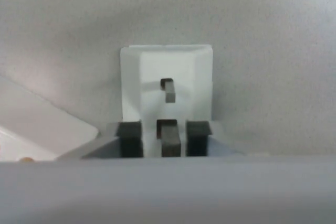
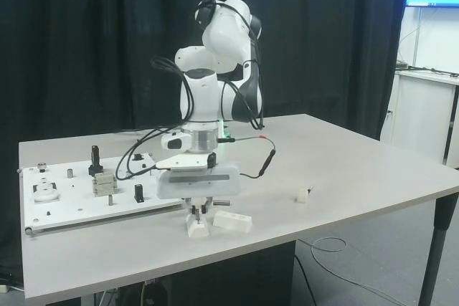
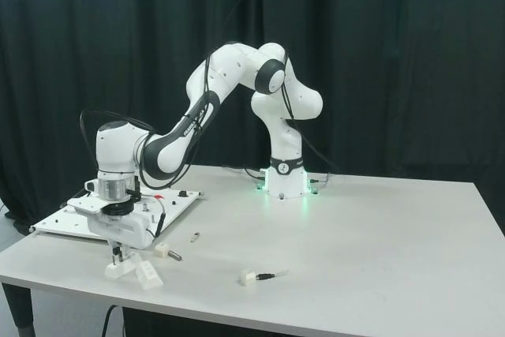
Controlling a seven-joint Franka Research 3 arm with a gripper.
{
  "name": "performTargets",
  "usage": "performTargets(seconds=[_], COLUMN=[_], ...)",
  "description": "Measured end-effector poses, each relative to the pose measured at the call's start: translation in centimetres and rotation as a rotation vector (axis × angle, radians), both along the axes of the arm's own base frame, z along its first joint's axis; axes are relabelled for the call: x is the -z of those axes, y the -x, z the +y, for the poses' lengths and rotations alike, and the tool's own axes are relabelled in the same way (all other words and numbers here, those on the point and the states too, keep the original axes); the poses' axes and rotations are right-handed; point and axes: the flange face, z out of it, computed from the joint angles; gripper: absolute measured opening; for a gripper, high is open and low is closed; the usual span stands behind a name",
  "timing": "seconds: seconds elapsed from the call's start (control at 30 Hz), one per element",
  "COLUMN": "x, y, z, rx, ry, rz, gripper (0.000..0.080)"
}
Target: Pick square peg 2.
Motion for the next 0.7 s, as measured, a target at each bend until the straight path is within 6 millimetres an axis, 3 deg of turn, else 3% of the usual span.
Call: performTargets(seconds=[0.03,0.2,0.23,0.7], x=[0.04,0.11,0.11,-0.74], y=[0.01,0.05,0.06,-0.46], z=[-0.03,-0.17,-0.20,-0.27], rx=[0.000,0.002,0.002,0.001], ry=[0.000,0.000,0.000,-0.009], rz=[0.001,0.001,0.001,-0.001], gripper=[0.0134,0.0134,0.0067,0.0067])
